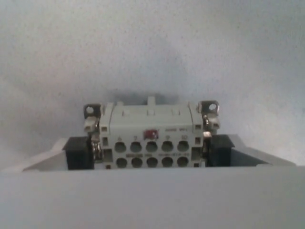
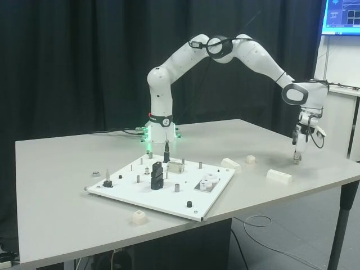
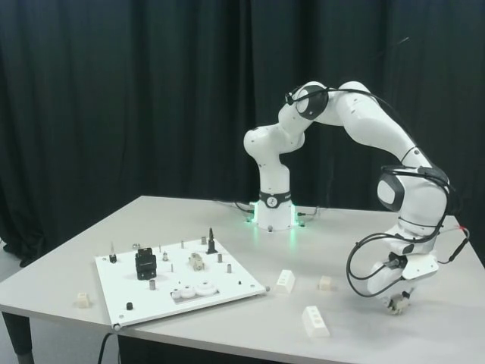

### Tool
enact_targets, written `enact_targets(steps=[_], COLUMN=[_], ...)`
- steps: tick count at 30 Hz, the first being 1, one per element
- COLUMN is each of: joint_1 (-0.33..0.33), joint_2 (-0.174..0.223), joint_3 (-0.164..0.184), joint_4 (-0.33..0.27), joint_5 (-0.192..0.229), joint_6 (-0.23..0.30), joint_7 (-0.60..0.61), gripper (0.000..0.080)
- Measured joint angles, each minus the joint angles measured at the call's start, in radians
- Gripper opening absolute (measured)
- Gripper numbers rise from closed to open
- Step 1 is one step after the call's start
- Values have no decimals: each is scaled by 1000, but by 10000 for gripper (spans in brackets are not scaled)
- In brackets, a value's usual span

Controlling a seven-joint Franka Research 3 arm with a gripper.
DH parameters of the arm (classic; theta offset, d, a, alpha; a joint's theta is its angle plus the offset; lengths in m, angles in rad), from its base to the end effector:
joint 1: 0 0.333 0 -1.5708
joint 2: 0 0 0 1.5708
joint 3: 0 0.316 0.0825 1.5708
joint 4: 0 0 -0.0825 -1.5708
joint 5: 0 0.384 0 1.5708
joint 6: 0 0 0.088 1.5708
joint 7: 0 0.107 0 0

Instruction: Insert waterproof.

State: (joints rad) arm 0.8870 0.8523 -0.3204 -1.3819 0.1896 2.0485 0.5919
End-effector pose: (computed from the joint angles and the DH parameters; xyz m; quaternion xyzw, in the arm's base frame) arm 0.5733 0.4301 0.2066 0.9964 -0.0194 -0.0359 0.0743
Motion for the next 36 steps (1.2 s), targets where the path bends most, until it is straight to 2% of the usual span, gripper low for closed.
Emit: enact_targets(steps=[24,36], joint_1=[-2,-3], joint_2=[0,0], joint_3=[-10,-32], joint_4=[23,23], joint_5=[0,1], joint_6=[-31,-31], joint_7=[0,2], gripper=[515,515])
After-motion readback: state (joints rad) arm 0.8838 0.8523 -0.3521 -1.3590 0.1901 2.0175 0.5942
